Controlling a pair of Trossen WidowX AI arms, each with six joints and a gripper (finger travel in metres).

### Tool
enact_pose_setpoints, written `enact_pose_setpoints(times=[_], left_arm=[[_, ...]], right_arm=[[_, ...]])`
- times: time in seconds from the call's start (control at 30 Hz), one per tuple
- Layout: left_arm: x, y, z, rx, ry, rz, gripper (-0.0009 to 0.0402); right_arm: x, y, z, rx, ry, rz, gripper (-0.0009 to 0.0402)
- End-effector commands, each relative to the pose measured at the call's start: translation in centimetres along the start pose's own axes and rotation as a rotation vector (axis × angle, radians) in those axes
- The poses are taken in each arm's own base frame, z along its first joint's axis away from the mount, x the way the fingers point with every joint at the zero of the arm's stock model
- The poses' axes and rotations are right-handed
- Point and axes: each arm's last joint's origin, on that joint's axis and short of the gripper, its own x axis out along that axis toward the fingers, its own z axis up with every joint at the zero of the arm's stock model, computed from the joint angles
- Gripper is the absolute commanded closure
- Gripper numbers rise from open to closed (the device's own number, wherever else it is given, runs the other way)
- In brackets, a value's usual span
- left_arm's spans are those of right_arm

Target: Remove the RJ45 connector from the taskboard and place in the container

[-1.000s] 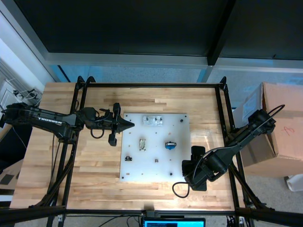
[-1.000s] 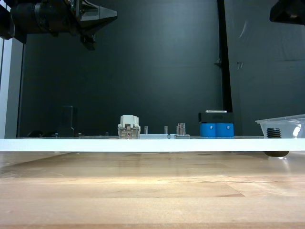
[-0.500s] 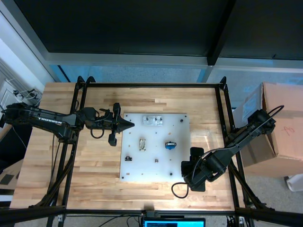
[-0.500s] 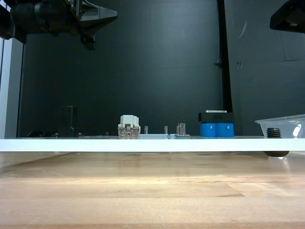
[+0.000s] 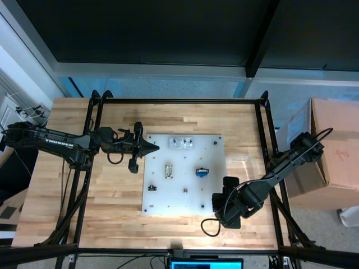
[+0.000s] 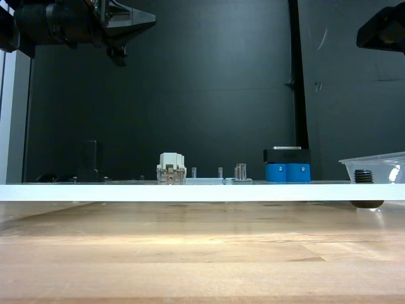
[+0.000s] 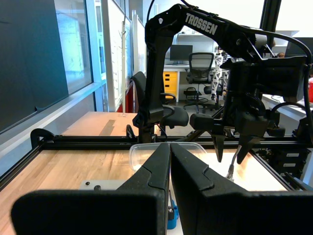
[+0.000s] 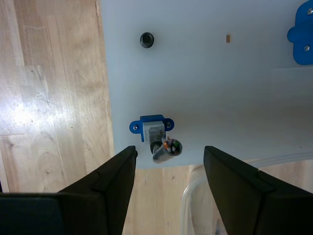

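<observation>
RJ45 connector (image 8: 157,133) sits in its blue seat at the taskboard's (image 8: 205,88) near right corner. Right gripper (image 8: 169,151) hovers directly above, jaws released. Left gripper (image 7: 170,147), jaws clenched on nothing, hangs high at the board's left edge.

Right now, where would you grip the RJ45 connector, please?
On the RJ45 connector, probably the free end jutting from its blue seat, from above, across its sides: the open right end effector hangs over it. The shut left end effector hangs by the board's left edge.

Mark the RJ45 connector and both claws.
RJ45 connector (image 8: 157,133): right wrist view, its grey body, seated in the blue holder (image 8: 135,127).
left claw (image 5: 155,148): high view, shut tips, over the board (image 5: 185,196) left edge.
right claw (image 8: 169,149): right wrist view, gap between open fingertips, above connector.
</observation>
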Motion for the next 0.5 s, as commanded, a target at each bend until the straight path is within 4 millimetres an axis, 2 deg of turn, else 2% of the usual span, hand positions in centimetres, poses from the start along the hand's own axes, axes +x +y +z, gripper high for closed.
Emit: enact_pose_setpoints(times=[0.03,0.27,0.43,0.47,0.5], left_arm=[[0.01,0.01,0.0,0.0,0.0,0.0,0.0393],[0.01,0.01,-0.01,0.0,0.0,0.0,0.0393],[0.01,0.0,0.0,0.0,0.0,0.0,0.0393],[0.01,0.01,-0.01,0.0,0.0,0.0,0.0393],[0.01,0.0,-0.01,0.0,0.0,0.0,0.0393]], right_arm=[[0.32,0.14,0.07,-0.001,0.004,-0.005,0.023],[0.52,0.3,0.23,0.001,-0.008,-0.003,0.0303],[0.52,0.31,0.25,0.001,-0.01,-0.002,0.039],[0.52,0.32,0.24,-0.002,-0.01,-0.002,0.0398],[0.51,0.31,0.24,-0.002,-0.01,-0.001,0.0389]])
